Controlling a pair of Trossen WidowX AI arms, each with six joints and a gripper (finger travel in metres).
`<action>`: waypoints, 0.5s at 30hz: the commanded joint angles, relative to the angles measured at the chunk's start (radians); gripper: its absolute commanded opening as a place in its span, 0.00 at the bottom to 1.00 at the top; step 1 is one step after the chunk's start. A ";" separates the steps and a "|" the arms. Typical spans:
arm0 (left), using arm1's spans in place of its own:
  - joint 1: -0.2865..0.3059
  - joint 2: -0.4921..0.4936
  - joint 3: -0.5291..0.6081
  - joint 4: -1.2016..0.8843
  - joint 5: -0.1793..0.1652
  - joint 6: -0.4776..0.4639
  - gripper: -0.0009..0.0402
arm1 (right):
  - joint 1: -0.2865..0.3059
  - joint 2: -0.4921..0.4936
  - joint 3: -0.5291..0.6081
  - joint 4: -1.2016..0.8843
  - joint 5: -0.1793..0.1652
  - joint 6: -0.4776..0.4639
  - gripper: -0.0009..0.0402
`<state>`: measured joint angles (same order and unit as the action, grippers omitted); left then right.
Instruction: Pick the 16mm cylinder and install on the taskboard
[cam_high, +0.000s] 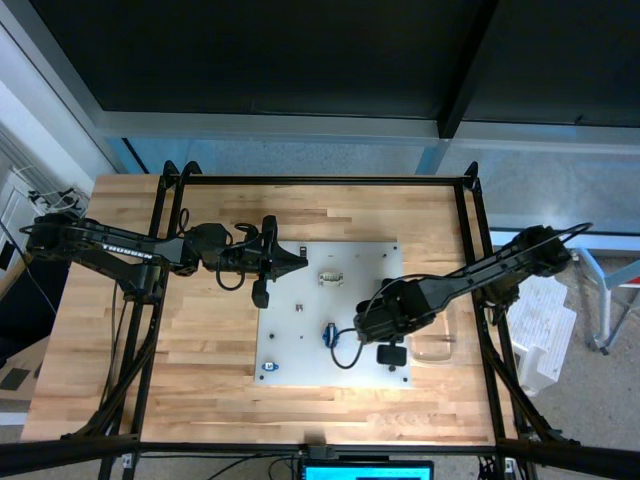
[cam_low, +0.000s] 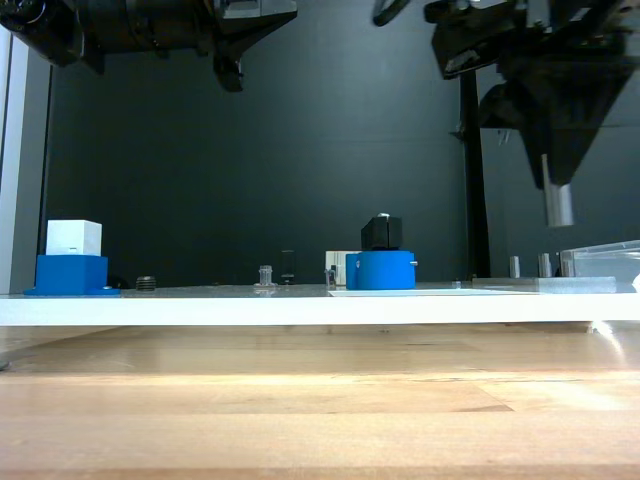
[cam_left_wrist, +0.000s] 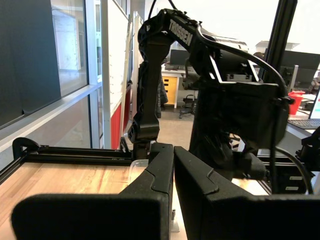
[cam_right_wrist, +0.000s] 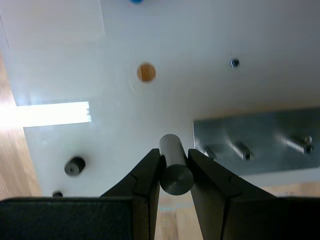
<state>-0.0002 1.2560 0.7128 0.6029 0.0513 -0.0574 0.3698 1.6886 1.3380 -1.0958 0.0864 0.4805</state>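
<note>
- Silver cylinder, one only, is pinched between the right gripper's two fingers, hanging clear above the white board near its right edge.
- One round hole shows in the board below, beside a grey block bearing three pegs.
- Black left gripper, fingers pressed together, hovers over the board's left edge.

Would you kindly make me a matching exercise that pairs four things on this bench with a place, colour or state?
1. 16mm cylinder
2. left gripper
3. right gripper
4. blue connector

a. mounted on the taskboard, black cable attached
b. shut and empty, raised over the board's far-left corner
c. silver-grey, clamped between two fingers
d. shut on the cylinder, above the board's right part

Pairs: 1-c, 2-b, 3-d, 4-a
</note>
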 joint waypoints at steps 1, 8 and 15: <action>0.000 0.000 0.000 0.000 0.000 0.000 0.02 | -0.006 0.032 0.027 0.004 0.000 0.001 0.02; 0.000 0.000 0.000 0.000 0.000 0.000 0.02 | -0.014 0.093 0.084 0.010 0.000 -0.017 0.02; 0.000 0.000 0.000 0.000 0.000 0.000 0.02 | -0.025 0.142 0.124 0.016 0.000 -0.027 0.02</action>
<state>-0.0002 1.2560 0.7128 0.6025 0.0513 -0.0574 0.3462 1.8240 1.4548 -1.0805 0.0860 0.4549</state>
